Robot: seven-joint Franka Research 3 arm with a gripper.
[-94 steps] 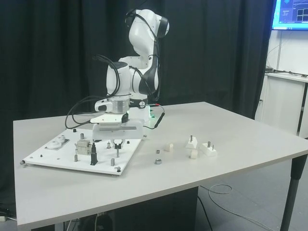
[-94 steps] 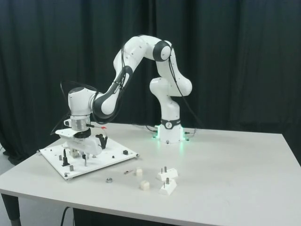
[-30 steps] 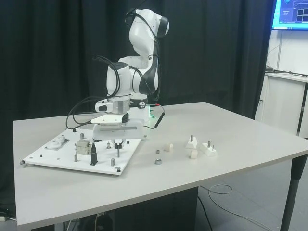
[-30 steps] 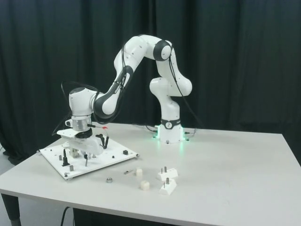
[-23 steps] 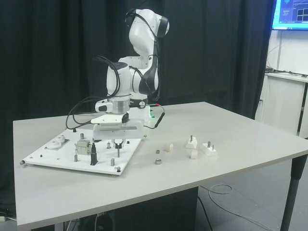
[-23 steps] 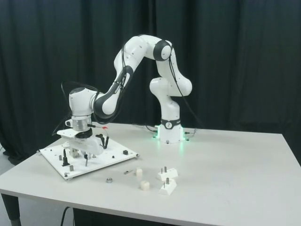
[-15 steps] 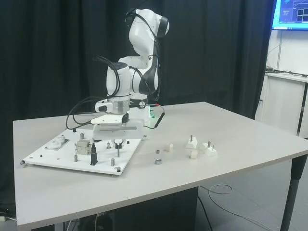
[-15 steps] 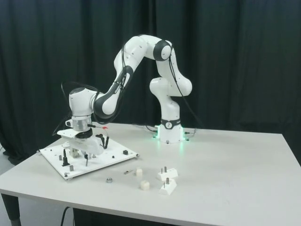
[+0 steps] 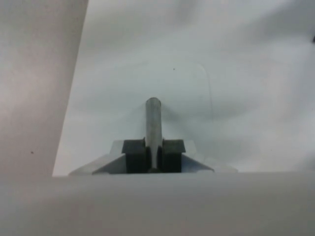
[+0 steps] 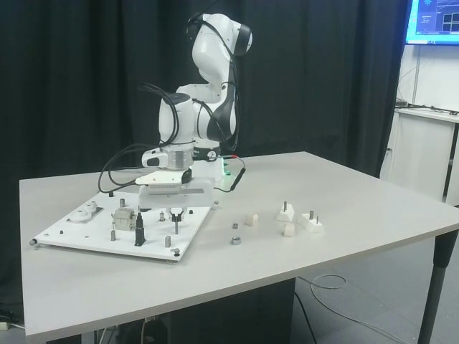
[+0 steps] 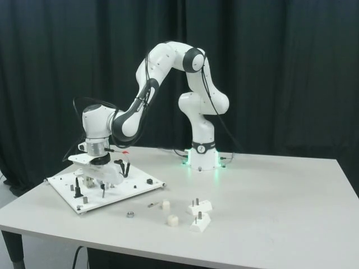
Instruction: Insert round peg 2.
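Observation:
The wrist view shows a grey round peg [image 9: 153, 125] held between two black finger pads [image 9: 134, 153], with my gripper [image 9: 153, 156] shut on it. Its free end points down at the white assembly board [image 9: 231, 98]. From the first room view, my gripper [image 10: 174, 213] hangs low over the board [image 10: 79, 233] near its right edge, and the peg [image 10: 175, 223] stands upright beneath it. In the second room view my gripper [image 11: 90, 180] sits over the board [image 11: 134, 188] at the table's left. The hole under the peg is hidden.
The board carries a grey fixture [image 10: 127, 218], a black post [image 10: 139, 233] and short pegs [image 10: 166, 241]. On the grey table to its right lie a metal ring [image 10: 234, 239], small white cubes [image 10: 251, 218] and two white blocks with pins [image 10: 313, 221].
Over the last three seconds the wrist and hand have crept slightly upward above the board. The peg stays between the fingers.

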